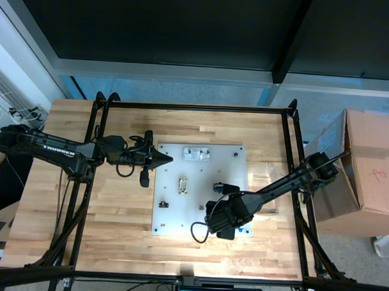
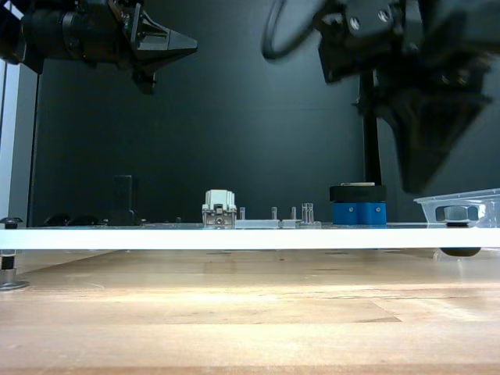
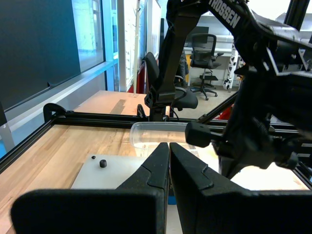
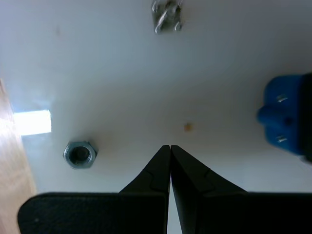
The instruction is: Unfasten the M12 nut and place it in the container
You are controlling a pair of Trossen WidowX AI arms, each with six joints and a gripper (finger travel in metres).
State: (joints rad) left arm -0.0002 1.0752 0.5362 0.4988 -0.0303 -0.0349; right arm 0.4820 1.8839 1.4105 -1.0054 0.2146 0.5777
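The M12 nut point(image 4: 80, 154) sits low on its stud near the board's point(image 1: 206, 178) near right edge, outside the container point(image 2: 462, 198). The right gripper point(image 4: 170, 147) hangs above the board just beside the nut, fingers pressed together on nothing. The left gripper point(image 3: 169, 158) hovers over the board's far left edge, its fingers also pressed together.

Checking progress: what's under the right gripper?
Right gripper, fingers shut, hangs over white board; small silver nut sits beside on its stud, ribs covered. Left gripper, shut, hovers at the board's left edge.
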